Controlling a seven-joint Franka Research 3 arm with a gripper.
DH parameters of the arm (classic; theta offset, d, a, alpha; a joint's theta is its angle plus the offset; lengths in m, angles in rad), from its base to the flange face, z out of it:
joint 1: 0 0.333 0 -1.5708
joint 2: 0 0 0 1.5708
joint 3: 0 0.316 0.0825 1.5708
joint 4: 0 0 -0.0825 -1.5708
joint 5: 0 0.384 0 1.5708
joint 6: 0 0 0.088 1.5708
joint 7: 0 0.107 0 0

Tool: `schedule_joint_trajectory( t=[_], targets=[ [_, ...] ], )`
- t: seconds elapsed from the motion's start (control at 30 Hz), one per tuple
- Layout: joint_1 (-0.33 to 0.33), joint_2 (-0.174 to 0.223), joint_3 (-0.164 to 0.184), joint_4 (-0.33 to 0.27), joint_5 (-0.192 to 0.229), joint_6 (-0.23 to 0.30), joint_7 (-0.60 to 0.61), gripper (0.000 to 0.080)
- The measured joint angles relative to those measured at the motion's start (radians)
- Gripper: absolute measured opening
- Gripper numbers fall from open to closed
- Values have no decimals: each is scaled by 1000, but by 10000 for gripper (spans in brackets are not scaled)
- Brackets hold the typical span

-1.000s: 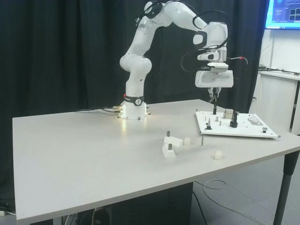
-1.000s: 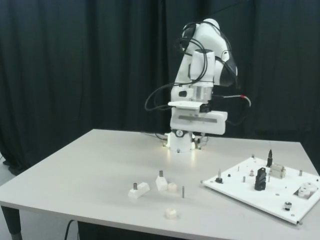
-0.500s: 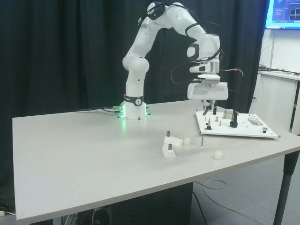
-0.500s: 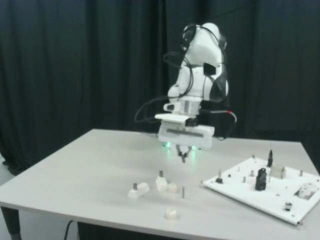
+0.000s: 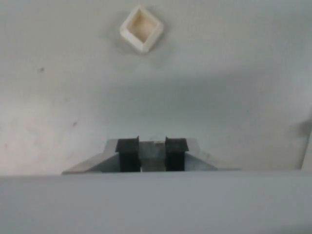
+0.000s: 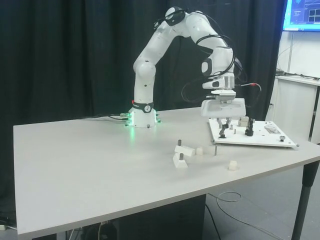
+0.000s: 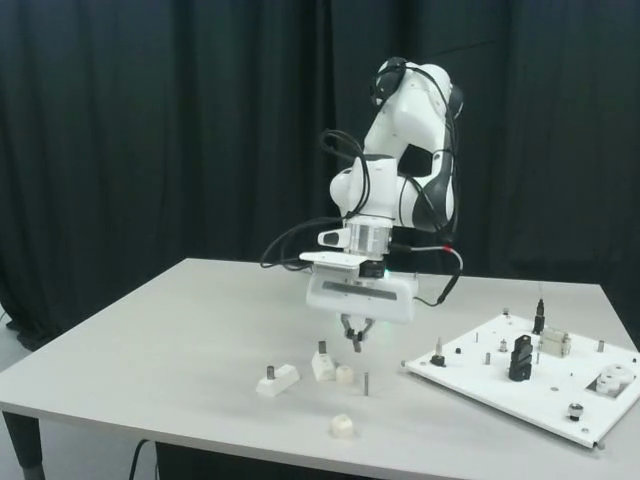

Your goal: Place square peg 3.

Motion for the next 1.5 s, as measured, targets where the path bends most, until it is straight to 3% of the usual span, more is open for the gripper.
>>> schedule_joint_trajectory(
  t=[0.47,0.93,1.2,1.5],
  targets=[
    [-42,183,-6,95,197,-8,-58,107],
    [-29,328,-119,108,341,-156,-140,107],
    [-20,402,-169,91,477,-206,-225,107],
    [-15,473,-192,77,629,-242,-312,107]
  ],
)
